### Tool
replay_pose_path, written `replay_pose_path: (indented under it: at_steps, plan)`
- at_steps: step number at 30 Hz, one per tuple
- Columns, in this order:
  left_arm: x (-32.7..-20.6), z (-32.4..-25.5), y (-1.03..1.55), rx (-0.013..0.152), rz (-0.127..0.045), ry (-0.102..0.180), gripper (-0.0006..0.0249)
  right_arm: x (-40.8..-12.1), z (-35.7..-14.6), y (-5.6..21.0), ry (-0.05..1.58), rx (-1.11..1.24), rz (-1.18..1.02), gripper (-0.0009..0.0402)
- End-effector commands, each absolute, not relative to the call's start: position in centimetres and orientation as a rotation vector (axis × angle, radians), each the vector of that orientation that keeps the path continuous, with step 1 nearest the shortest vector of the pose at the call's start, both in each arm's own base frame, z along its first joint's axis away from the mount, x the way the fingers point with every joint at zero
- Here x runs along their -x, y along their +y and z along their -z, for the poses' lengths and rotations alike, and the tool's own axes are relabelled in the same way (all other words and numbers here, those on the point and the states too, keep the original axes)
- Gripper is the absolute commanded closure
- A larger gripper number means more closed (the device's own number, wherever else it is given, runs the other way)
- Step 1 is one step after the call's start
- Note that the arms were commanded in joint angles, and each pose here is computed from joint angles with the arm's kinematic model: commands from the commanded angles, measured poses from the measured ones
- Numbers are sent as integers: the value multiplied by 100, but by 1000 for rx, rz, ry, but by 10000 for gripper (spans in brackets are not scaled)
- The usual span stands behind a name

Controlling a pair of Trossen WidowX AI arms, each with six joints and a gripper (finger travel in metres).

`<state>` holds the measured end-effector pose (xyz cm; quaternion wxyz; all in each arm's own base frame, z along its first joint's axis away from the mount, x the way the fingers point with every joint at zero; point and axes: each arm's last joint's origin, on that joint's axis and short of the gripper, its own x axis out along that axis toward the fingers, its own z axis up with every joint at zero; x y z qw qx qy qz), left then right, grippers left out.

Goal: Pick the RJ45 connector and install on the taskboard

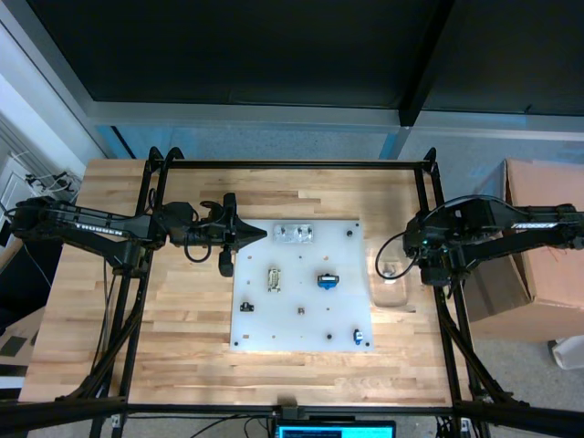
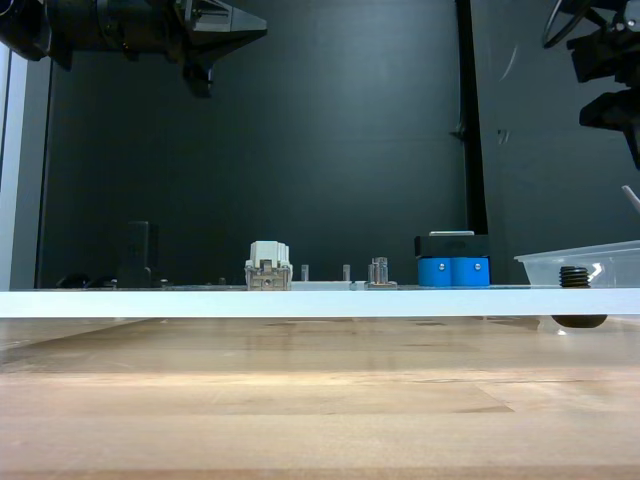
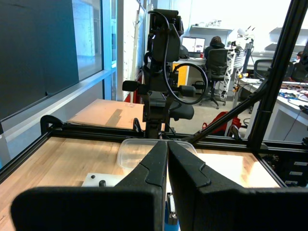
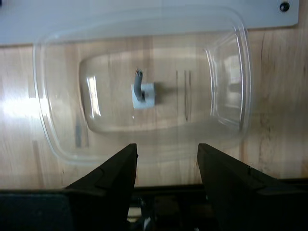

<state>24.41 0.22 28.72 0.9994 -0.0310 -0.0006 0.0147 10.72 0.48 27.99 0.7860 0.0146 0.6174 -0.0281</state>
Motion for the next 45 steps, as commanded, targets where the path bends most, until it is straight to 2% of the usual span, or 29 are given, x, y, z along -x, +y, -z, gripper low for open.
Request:
replay_pose_path:
  at_steps: [1,18,36,45]
  plan:
    - [-2441,-2872,23,62,-30,-1,242,-1125,-2757,88,1339,-14,66,223]
    - [-2441,-2872,22,62,-29,-1,242,-1284,-2351,204,1405,-13,57,229]
    - [-2441,-2872,23,62,-30,-1,242,-1463,-2196,241,1447,0,56,229]
    - [-2441,-2872,22,62,-29,-1,242,-1476,-2049,244,1463,0,56,229]
